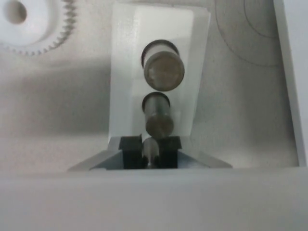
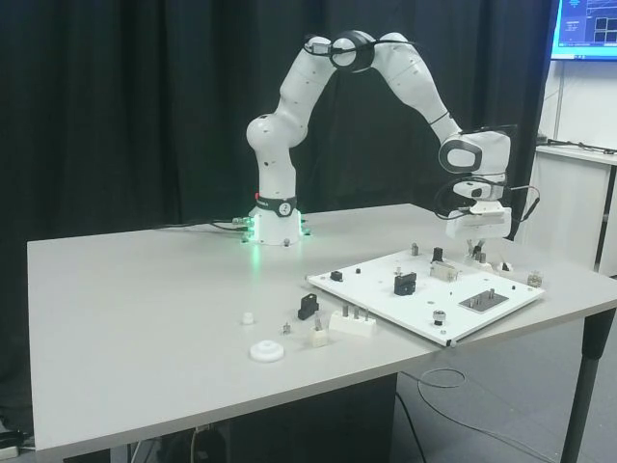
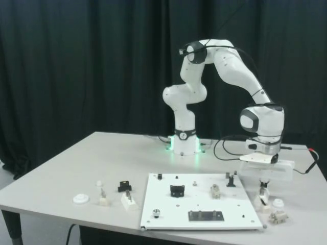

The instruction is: Pick round peg 2.

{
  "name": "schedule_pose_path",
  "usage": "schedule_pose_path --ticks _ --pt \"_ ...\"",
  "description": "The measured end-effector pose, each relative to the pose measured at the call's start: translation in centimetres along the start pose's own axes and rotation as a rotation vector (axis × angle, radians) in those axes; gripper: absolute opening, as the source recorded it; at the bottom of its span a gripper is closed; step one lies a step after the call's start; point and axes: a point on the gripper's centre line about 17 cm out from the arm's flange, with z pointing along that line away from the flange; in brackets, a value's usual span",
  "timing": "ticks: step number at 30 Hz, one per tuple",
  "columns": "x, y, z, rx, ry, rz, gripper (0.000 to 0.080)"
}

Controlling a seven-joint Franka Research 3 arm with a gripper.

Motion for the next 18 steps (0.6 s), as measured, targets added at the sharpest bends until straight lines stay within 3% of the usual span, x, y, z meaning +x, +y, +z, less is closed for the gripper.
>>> schedule_pose_path --ticks 8,18 --pt "-0.1 0.2 -0.9 -0.007 -0.005 0.001 0.0069" --pt "-0.7 0.2 -3.4 -0.017 -0.013 -0.001 0.0068"
